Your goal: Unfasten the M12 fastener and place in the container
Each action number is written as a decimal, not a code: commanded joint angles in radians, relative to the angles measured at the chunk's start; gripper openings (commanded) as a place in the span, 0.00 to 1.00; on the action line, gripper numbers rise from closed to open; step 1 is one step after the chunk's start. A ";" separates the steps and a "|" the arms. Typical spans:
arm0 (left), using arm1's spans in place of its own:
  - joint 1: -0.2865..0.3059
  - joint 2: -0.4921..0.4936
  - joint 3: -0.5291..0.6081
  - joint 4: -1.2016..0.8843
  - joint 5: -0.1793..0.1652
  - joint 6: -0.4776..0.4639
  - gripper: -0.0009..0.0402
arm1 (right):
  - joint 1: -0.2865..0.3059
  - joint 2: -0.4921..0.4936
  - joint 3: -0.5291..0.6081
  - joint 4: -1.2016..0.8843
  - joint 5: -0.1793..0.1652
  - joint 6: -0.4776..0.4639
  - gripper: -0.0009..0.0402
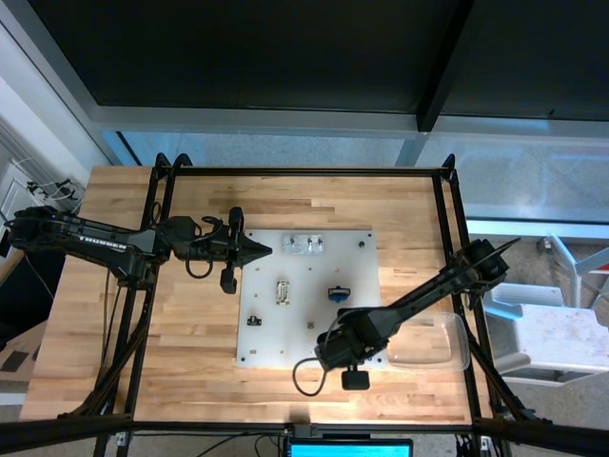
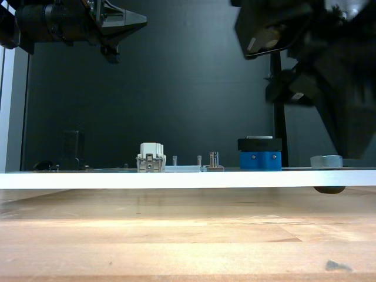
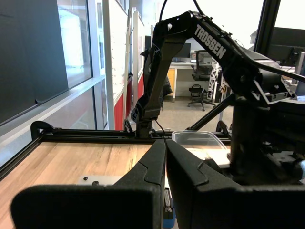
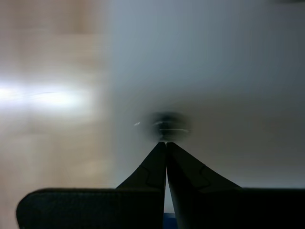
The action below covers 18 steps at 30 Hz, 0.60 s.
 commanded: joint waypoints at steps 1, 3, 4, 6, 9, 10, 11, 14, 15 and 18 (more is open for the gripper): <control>0.000 0.000 0.000 0.001 0.000 0.000 0.02 | -0.006 -0.015 0.018 -0.045 0.120 0.047 0.02; 0.000 0.000 0.000 0.000 0.000 0.000 0.02 | -0.007 -0.020 0.023 -0.055 0.121 0.048 0.02; 0.000 0.000 0.000 -0.001 0.000 0.000 0.02 | -0.007 -0.024 0.023 -0.062 0.121 0.051 0.02; 0.000 0.000 0.000 0.000 0.000 0.000 0.02 | -0.007 -0.026 0.023 -0.069 0.116 0.054 0.02; 0.000 0.000 0.000 0.000 0.000 0.000 0.02 | -0.007 -0.030 0.023 -0.069 0.108 0.056 0.02; 0.000 0.000 0.000 0.000 0.000 0.000 0.02 | -0.006 -0.031 0.023 -0.069 0.103 0.056 0.02; 0.000 0.000 0.000 -0.002 0.000 0.000 0.02 | -0.006 -0.032 0.023 -0.069 0.088 0.061 0.02; 0.000 -0.001 0.000 -0.006 0.000 0.000 0.02 | -0.005 -0.037 0.027 -0.064 0.017 0.071 0.02; 0.001 -0.001 0.000 -0.005 -0.003 0.000 0.02 | -0.005 -0.037 0.034 -0.061 -0.004 0.072 0.02; 0.002 0.001 0.000 -0.010 -0.004 0.000 0.02 | -0.002 -0.037 0.060 -0.059 -0.074 0.082 0.02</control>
